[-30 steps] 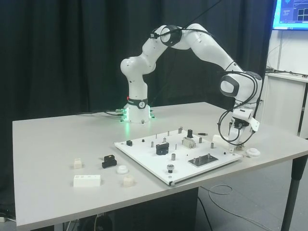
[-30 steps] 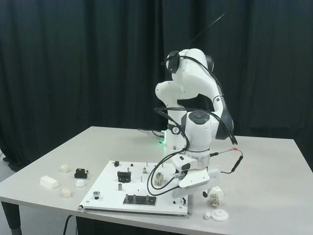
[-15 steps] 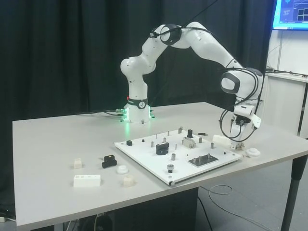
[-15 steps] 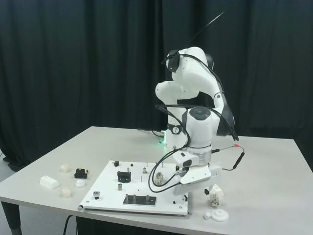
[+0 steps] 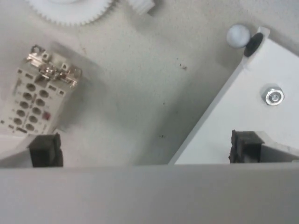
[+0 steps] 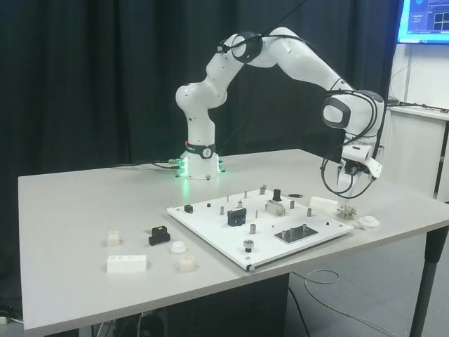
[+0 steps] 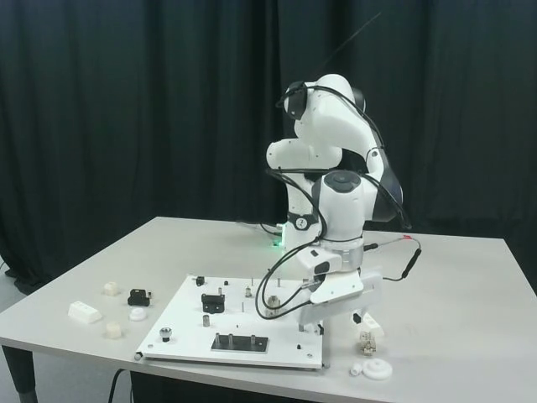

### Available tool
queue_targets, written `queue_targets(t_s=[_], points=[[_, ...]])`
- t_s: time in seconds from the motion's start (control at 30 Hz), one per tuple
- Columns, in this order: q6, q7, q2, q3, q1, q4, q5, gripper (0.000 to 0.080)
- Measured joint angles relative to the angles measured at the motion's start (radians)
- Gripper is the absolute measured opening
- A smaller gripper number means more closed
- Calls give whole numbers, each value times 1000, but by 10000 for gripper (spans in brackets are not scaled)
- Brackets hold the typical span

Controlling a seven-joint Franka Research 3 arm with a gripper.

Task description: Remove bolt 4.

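Note:
The white assembly board (image 6: 259, 226) lies on the grey table and carries several upright bolts and small fixtures. In the wrist view one corner of the board (image 5: 261, 116) shows, with a hex bolt head (image 5: 274, 96) set in it. My gripper (image 5: 145, 148) is open and holds nothing, its black fingertips (image 5: 44, 149) wide apart. One fingertip is over the board's corner, the other over bare table. In the room views the gripper (image 6: 345, 184) hangs above the board's far right end (image 7: 340, 312). Which bolt is number 4 I cannot tell.
A multi-pin connector (image 5: 37, 100) and a white gear (image 5: 70, 9) lie on the table beside the board's end, also seen as the connector (image 6: 346, 210) and the gear (image 6: 369, 222). A white block (image 6: 323, 203) sits close by. Loose parts (image 6: 126, 263) lie at the table's other side.
The arm has lifted the gripper up from near the table at the board's right end. The connector and gear on the table stayed put.

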Motion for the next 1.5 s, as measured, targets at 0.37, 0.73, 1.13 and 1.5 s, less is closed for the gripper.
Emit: queue_targets(t_s=[0.37, 0.73, 1.13, 1.5], points=[[1, 0, -9, -2, -6, 0, 32, 800], [35, 68, -12, -19, -14, 1, 43, 800], [69, 104, -29, -94, -14, 32, 43, 800], [70, 107, -29, -196, -23, 90, 43, 800]])
